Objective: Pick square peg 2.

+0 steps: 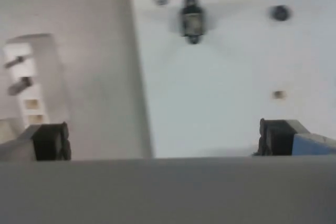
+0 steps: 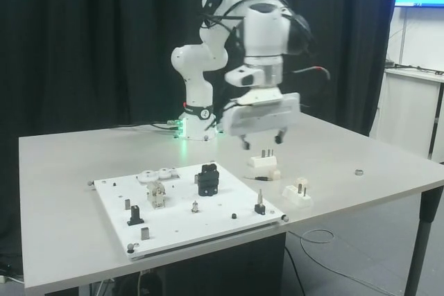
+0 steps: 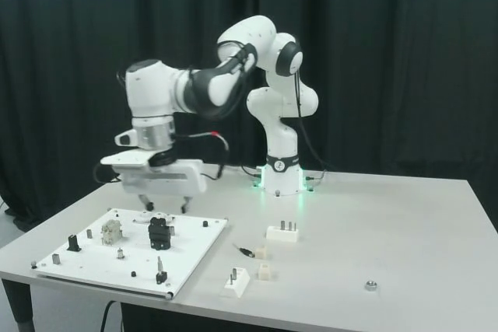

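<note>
The 2 fingertips are spread wide with nothing between them, so the gripper [image 1: 163, 139] is released and empty. In the wrist view only the white board [image 1: 220, 103] and a strip of the grey table [image 1: 89, 51] lie under the gap. In the room views the gripper [image 2: 262, 141] [image 3: 165, 205] hangs in the air above the board's far side, clear of everything on it. Below the wrist camera a small dark part [image 1: 191, 19] stands on the board, and a white holder block [image 1: 23, 80] with 2 pins lies off the board on the table. The board [image 2: 208, 223] [image 3: 194, 250] carries a black block [image 2: 208, 179] [image 3: 159, 232], a white fixture [image 2: 157, 194] [image 3: 111, 230], and several small upright pegs, among them 2 grey ones [image 2: 143, 232] [image 3: 57, 258] near the corner farthest from the gripper. Which of these is square peg 2 cannot be told from here, but none of the pegs touches the fingers. Beside the board, on the table, stand the holder with 2 pins [image 2: 263, 162] [image 3: 282, 232] and another holder with 1 pin [image 2: 298, 194] [image 3: 236, 281]. A small ring [image 2: 359, 170] [image 3: 371, 285] lies well apart from them.
</note>
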`<state>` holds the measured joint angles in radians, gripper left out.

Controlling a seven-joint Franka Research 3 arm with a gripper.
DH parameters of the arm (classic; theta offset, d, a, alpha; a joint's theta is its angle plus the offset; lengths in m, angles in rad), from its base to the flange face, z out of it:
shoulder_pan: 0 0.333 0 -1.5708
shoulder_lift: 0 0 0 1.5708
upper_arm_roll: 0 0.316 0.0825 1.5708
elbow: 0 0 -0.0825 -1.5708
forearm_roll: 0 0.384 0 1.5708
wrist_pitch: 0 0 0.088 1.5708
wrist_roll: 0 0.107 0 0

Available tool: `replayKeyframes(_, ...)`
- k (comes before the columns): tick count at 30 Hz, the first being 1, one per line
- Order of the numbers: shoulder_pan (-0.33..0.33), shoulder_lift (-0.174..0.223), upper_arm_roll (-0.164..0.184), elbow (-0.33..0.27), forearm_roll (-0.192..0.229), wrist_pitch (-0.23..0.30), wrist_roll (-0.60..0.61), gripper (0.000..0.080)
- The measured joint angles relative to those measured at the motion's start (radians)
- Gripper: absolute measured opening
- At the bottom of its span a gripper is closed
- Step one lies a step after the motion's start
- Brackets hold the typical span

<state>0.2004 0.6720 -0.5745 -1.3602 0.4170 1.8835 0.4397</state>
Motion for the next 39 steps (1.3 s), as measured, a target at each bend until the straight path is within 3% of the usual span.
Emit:
replayKeyframes(12, 0.123, 0.000, 0.021, -0.044, -0.082, 0.011, 0.163, 0.0800)
replayKeyframes(22, 0.148, 0.001, 0.085, -0.098, -0.153, 0.082, 0.252, 0.0800)
replayKeyframes(39, 0.136, 0.008, 0.154, -0.233, -0.161, 0.268, 0.282, 0.0800)
